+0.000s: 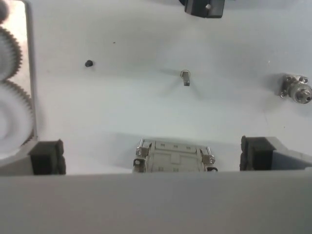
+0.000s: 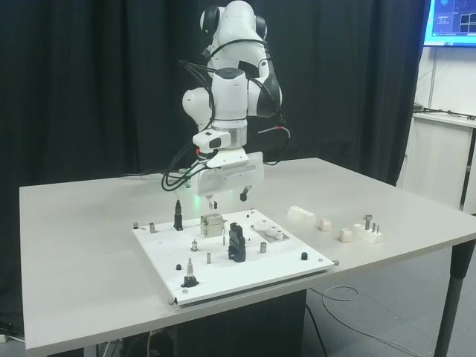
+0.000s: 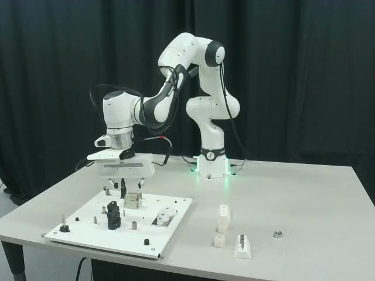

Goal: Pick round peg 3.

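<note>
My gripper (image 1: 151,155) is open, its two black fingertips (image 1: 46,156) spread wide. It hovers over the white board (image 2: 297,268), directly above a grey rectangular connector (image 1: 173,157) that lies between the jaws without touching them. A small grey round peg (image 1: 185,77) stands upright on the board beyond the connector, apart from the fingers. In the first room view the gripper (image 2: 227,197) hangs just above the connector (image 2: 213,224). In the second room view the gripper (image 3: 125,186) is over the board's back part.
White gears (image 1: 9,97) sit beside one finger, and a metal fitting (image 1: 297,90) lies on the other side. A black block (image 2: 236,242), a black post (image 2: 178,216) and other short pegs stand on the board. White blocks (image 2: 301,214) lie on the grey table (image 2: 74,223).
</note>
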